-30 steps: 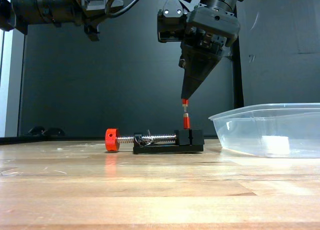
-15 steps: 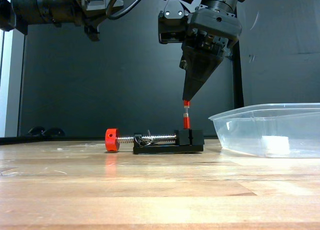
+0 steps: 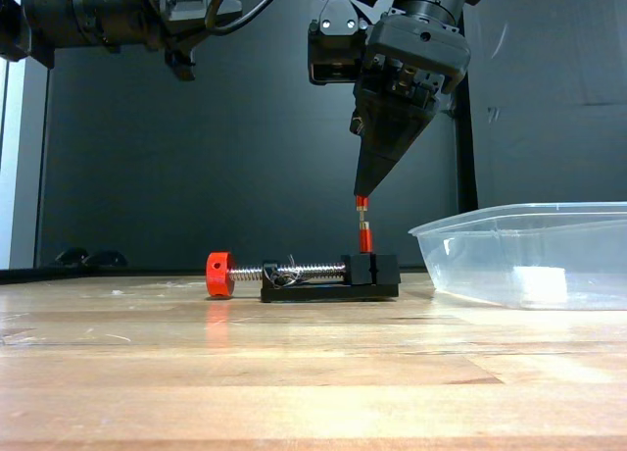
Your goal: Pick the RCA connector and install on taskboard
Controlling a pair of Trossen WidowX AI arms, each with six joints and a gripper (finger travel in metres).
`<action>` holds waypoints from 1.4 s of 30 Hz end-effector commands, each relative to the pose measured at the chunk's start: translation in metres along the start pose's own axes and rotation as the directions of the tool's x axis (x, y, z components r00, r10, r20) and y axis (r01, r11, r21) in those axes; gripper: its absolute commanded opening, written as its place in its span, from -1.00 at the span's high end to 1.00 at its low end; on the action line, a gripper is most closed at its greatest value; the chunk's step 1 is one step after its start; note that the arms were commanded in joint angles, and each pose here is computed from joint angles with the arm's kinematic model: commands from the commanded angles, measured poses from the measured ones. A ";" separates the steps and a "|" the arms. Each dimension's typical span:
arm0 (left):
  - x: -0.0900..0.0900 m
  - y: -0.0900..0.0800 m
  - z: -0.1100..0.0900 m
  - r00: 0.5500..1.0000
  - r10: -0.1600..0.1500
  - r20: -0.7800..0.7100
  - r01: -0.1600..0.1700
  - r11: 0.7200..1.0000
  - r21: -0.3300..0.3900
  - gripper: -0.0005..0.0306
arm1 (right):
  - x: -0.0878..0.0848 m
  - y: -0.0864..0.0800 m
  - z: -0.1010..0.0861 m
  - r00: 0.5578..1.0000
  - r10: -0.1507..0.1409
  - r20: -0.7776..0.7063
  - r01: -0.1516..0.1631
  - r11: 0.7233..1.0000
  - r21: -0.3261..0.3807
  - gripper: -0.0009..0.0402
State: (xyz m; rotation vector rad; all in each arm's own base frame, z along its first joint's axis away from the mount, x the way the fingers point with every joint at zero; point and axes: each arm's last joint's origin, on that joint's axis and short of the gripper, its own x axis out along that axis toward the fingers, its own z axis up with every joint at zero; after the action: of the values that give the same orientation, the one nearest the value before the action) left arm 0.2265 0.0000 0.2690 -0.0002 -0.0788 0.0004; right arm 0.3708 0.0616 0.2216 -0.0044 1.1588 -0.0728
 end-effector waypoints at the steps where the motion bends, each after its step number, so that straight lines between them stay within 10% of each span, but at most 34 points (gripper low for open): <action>1: 0.000 0.000 0.000 1.000 0.000 0.000 0.000 1.000 0.000 0.96 | 0.000 0.000 0.000 1.000 0.000 0.000 0.000 1.000 0.000 0.95; 42: 0.000 0.000 0.000 1.000 0.000 0.000 0.000 1.000 0.000 0.96 | 0.003 -0.002 -0.003 1.000 0.012 -0.017 -0.012 1.000 0.000 0.95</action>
State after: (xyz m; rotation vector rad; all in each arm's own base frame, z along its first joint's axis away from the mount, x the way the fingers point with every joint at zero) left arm 0.2265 0.0000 0.2690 -0.0002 -0.0784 0.0004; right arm 0.3685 0.0600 0.2173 0.0022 1.1770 -0.0619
